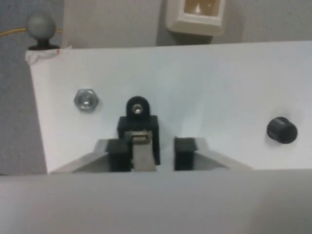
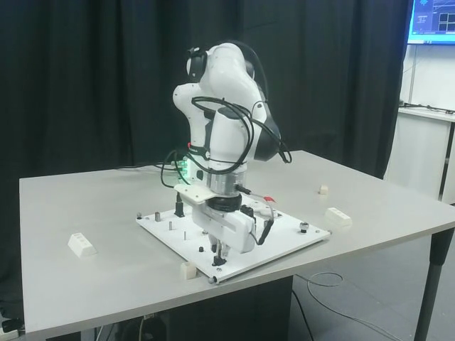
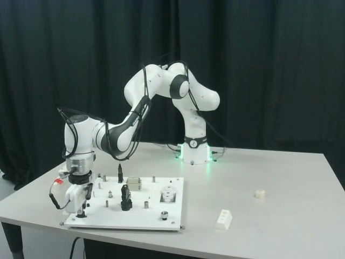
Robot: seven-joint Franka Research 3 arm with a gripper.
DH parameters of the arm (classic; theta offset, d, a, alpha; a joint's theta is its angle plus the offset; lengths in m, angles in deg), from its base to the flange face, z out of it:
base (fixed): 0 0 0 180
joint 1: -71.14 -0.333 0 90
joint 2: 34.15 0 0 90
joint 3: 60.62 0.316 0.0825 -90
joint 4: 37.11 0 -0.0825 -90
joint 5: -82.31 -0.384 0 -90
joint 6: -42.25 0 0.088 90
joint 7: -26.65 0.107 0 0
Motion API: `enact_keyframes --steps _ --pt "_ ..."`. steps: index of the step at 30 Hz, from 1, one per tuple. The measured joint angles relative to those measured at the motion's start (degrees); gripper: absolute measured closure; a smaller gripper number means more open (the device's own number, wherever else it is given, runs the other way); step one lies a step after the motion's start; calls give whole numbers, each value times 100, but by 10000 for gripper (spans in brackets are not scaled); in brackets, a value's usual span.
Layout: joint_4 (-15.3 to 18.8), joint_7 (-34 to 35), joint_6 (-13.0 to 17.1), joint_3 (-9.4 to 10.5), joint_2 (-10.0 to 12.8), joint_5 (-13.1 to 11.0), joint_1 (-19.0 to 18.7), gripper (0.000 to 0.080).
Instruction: Remove Ethernet.
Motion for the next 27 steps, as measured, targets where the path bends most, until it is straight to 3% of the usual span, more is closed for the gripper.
enact_keyframes --steps 1,9,10,15,27 --pt "-4 0 20 2 0 -6 -1 594" --pt "-95 0 8 -2 2 -32 -3 594" --pt "-113 0 -13 -5 2 -31 -3 725" --pt "-275 -11 -123 -23 -1 -31 -4 725" --pt "-737 -42 -780 -99 -2 -31 -7 725"
